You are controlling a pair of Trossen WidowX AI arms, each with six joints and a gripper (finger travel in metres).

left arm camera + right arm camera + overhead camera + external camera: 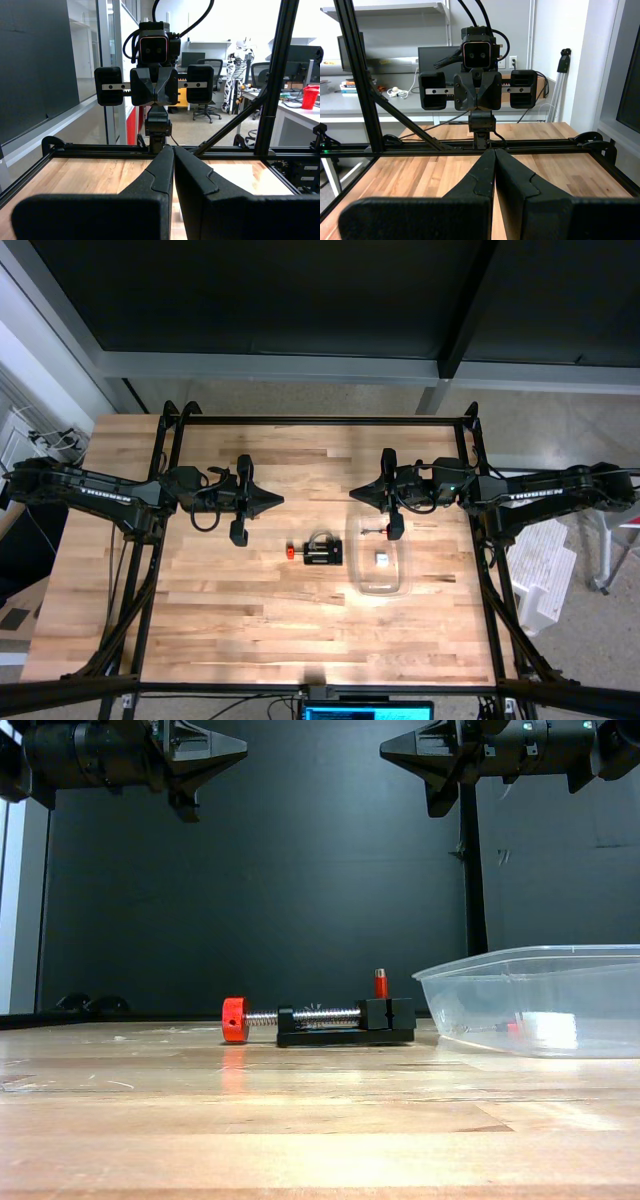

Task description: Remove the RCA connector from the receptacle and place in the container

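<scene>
Left gripper (278, 502) and right gripper (355, 493) aloft over table (250, 625); both jaws pressed together, empty

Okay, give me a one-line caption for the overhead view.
Left gripper and right gripper face each other high over the wooden table, fingers shut; black fixture and clear tray sit below.
</scene>
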